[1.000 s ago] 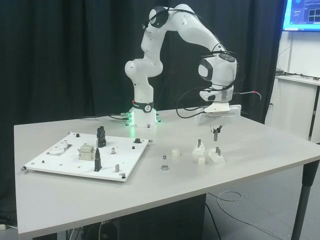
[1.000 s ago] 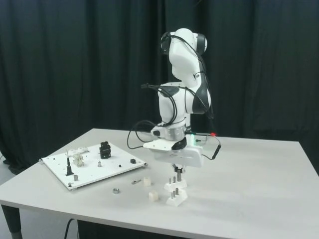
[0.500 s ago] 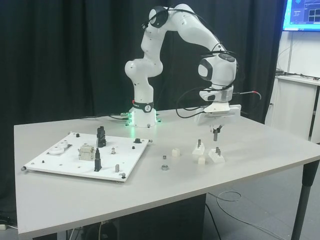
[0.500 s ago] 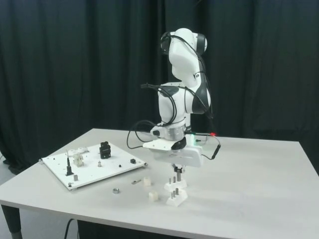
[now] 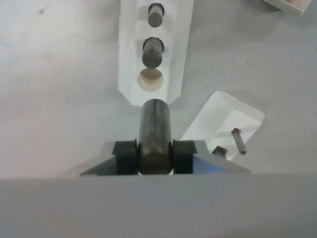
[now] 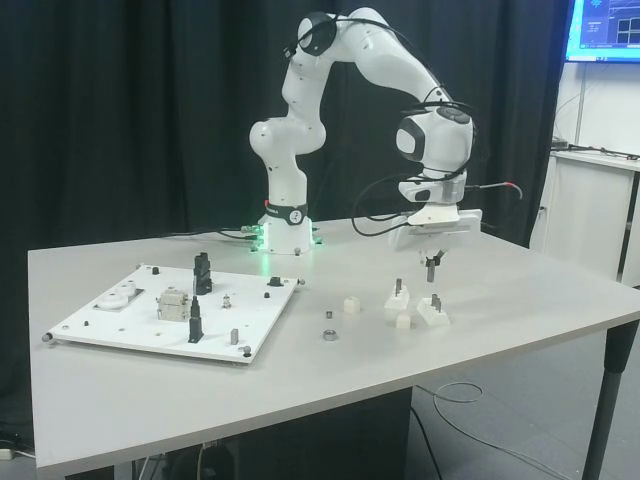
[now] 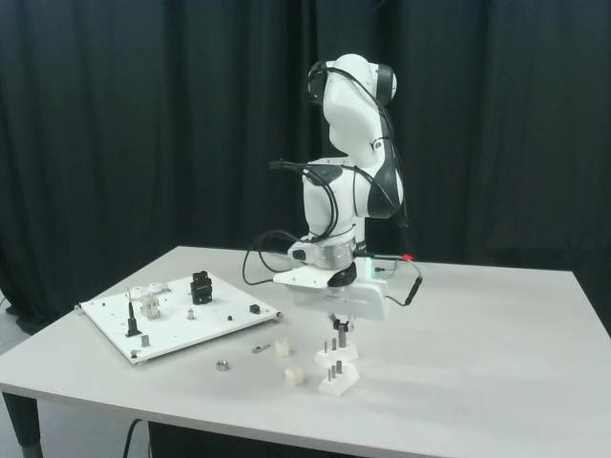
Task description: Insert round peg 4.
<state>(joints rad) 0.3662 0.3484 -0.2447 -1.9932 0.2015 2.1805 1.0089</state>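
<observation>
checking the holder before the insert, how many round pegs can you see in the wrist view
3: one round peg clamped in the gripper, and two standing in the white holder, middle peg beside its empty hole, far peg beyond. Others may be outside the view.

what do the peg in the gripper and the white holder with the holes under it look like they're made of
The round peg, shut between the gripper's black pads, looks like dark, dull-finished metal, with a faint sheen along its side. The white holder block looks like matte plastic, possibly printed; its surface shows no shine.
</observation>
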